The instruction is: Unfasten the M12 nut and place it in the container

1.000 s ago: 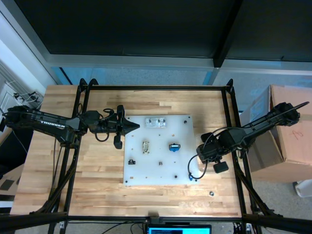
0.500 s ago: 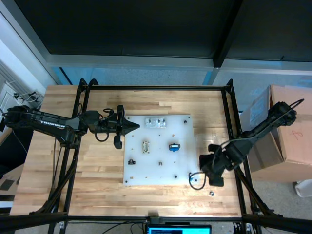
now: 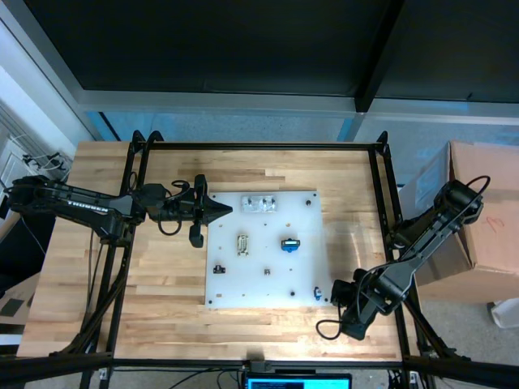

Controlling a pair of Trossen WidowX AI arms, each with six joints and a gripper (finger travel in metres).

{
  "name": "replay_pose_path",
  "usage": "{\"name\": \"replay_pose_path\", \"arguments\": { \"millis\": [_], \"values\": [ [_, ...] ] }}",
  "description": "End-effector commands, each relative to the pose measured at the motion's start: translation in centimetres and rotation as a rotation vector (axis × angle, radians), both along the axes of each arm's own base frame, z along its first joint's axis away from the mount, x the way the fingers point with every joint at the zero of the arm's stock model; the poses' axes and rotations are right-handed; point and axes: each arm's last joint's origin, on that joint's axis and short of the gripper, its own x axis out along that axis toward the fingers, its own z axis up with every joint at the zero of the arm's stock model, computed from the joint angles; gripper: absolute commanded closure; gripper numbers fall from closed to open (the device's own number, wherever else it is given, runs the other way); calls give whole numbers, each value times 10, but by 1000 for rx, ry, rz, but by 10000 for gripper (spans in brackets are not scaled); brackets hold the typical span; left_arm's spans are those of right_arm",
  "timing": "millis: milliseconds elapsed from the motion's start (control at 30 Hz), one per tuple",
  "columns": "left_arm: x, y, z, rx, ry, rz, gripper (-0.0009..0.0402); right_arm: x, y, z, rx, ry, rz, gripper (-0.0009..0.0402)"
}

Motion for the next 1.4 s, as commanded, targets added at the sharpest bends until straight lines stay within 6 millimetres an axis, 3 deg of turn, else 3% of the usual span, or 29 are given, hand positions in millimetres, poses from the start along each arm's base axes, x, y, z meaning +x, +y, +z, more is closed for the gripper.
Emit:
{"name": "replay_pose_path", "arguments": {
  "millis": [33, 167, 667, 867, 1167, 1400],
  "values": [
    [0, 0, 0, 0, 0, 0, 393, 1, 5, -4, 5, 30, -97, 177],
    [0, 0, 0, 0, 0, 0, 393, 2, 12, -6, 31, 94, -201, 176],
    [0, 0, 0, 0, 0, 0, 393, -1, 38, -26, 8, 184, -220, 178],
    [0, 0, 0, 0, 0, 0, 393, 0, 42, -40, -30, 207, -206, 178],
    [0, 0, 0, 0, 0, 0, 393, 0, 41, -43, -50, 181, -208, 179],
    [0, 0, 0, 0, 0, 0, 393, 0, 40, -45, -49, 175, -208, 231]
  ]
}}
